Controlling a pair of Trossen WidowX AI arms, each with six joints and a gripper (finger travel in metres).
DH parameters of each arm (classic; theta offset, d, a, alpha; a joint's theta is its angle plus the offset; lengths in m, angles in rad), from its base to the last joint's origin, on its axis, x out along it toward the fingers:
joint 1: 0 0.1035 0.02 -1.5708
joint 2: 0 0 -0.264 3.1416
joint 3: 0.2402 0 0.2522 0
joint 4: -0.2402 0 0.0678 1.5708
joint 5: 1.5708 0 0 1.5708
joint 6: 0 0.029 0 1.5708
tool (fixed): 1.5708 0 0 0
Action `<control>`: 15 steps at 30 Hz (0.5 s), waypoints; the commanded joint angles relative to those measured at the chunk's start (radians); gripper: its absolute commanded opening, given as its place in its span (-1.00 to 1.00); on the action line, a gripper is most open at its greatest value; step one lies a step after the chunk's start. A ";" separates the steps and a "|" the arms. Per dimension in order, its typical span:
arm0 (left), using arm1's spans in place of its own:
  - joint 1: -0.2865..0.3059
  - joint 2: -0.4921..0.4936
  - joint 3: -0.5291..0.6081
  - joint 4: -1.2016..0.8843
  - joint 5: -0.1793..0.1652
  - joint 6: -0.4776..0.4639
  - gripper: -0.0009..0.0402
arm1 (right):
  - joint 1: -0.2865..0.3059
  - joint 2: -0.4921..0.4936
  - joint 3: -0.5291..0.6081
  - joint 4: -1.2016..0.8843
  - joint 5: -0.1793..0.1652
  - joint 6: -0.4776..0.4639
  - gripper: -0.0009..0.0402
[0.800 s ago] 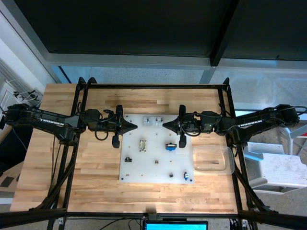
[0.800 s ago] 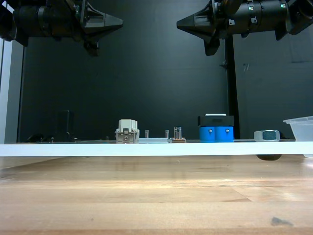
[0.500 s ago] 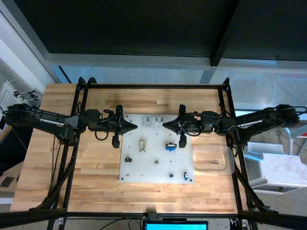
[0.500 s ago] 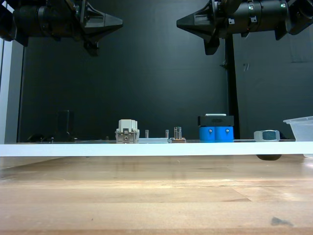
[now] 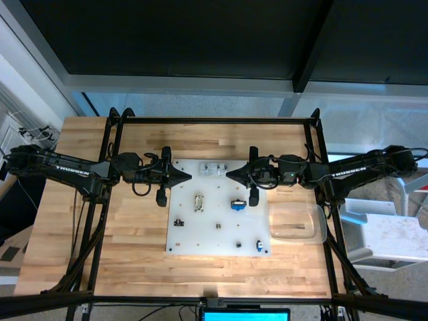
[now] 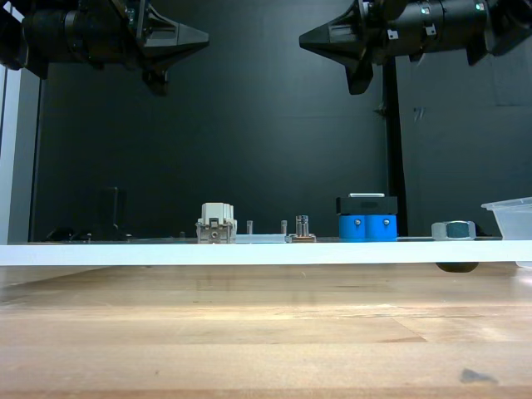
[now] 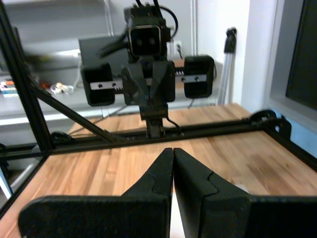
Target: Unfasten the M12 fastener and place in the container
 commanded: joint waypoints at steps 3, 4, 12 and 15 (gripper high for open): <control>0.000 0.000 0.000 0.000 0.000 0.000 -0.96 | 0.044 0.015 0.145 -0.314 0.073 0.056 -0.96; 0.000 0.000 0.000 0.000 0.000 0.000 -0.96 | 0.051 0.026 0.176 -0.383 0.074 0.076 -0.96; 0.000 0.000 0.000 0.000 0.000 0.000 -0.96 | 0.135 0.135 0.426 -0.892 0.080 0.287 -0.96; 0.000 0.000 0.000 0.000 0.000 0.000 -0.96 | 0.172 0.184 0.507 -1.024 0.099 0.359 -0.96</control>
